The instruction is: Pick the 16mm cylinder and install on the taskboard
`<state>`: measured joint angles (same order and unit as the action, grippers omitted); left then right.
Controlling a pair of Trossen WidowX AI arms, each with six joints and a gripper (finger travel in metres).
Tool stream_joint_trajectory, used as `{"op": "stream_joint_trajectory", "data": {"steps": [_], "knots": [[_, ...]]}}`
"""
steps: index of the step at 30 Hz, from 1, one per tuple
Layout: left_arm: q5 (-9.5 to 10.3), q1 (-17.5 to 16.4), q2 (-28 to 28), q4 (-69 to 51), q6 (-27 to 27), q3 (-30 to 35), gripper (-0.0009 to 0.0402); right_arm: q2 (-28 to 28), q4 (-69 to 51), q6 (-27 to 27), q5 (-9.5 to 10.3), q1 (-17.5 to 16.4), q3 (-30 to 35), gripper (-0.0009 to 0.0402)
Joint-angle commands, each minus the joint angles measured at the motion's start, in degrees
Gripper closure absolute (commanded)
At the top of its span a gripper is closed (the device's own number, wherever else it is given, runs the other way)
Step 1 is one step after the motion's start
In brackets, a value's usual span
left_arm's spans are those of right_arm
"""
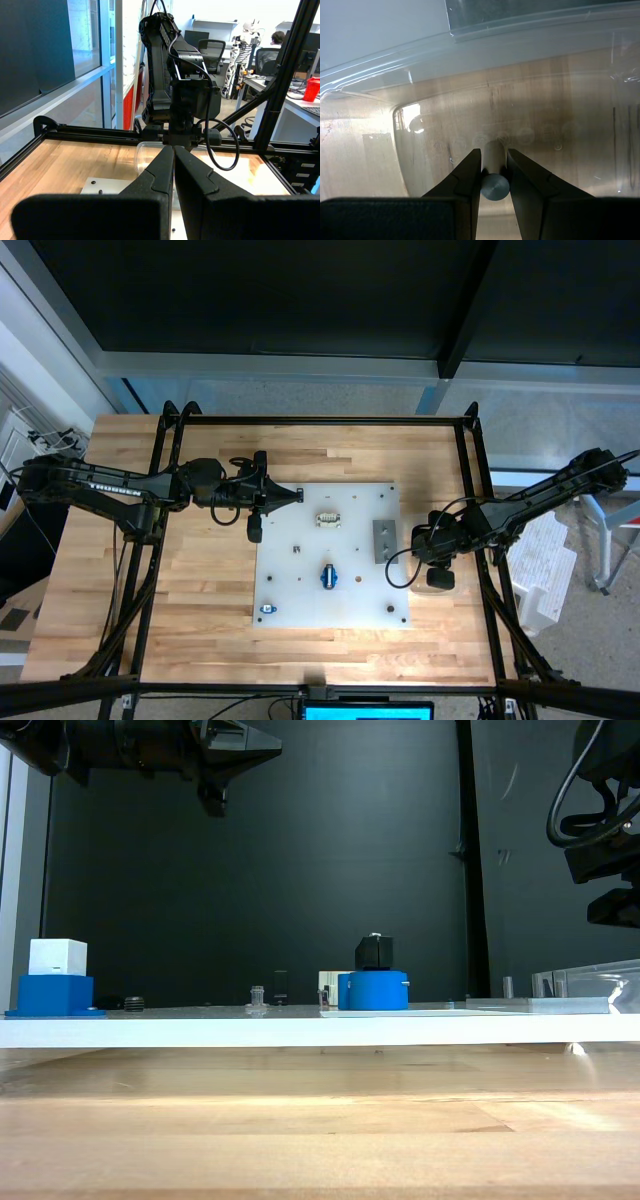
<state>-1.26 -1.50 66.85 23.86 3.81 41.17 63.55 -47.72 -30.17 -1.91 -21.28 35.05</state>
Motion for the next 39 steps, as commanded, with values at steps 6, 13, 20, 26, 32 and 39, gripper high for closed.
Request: {"op": "stream_joint_trajectory", "data": {"steps": [6,13,20,26,32,39], "knots": [[0.0,-0.02,0.0,0.02,-0.02,0.02,0.0393,0.0,-0.11,-0.02,-0.04,-0.13,0.57,0.0393],[0.0,0.0,0.0,0.02,-0.02,0.02,0.0393,0.0,-1.92,-0.02,-0.09,-0.2,2.36,0.0393],[-0.02,0.0,0.0,0.02,-0.02,0.02,0.0393,0.0,-3.02,0.0,-0.61,-0.28,3.82,0.0393],[-0.02,0.0,0.0,0.0,-0.02,0.02,0.0393,0.0,-4.11,-0.02,-1.07,-0.37,3.82,0.0393],[0.0,-0.02,0.0,0.02,-0.02,0.02,0.0393,0.0,-4.09,-0.02,-1.07,-0.5,3.82,0.0393],[-0.02,0.0,0.0,0.0,-0.02,0.02,0.0393,0.0,-4.13,0.0,-1.09,-0.52,3.82,0.0393]]}}
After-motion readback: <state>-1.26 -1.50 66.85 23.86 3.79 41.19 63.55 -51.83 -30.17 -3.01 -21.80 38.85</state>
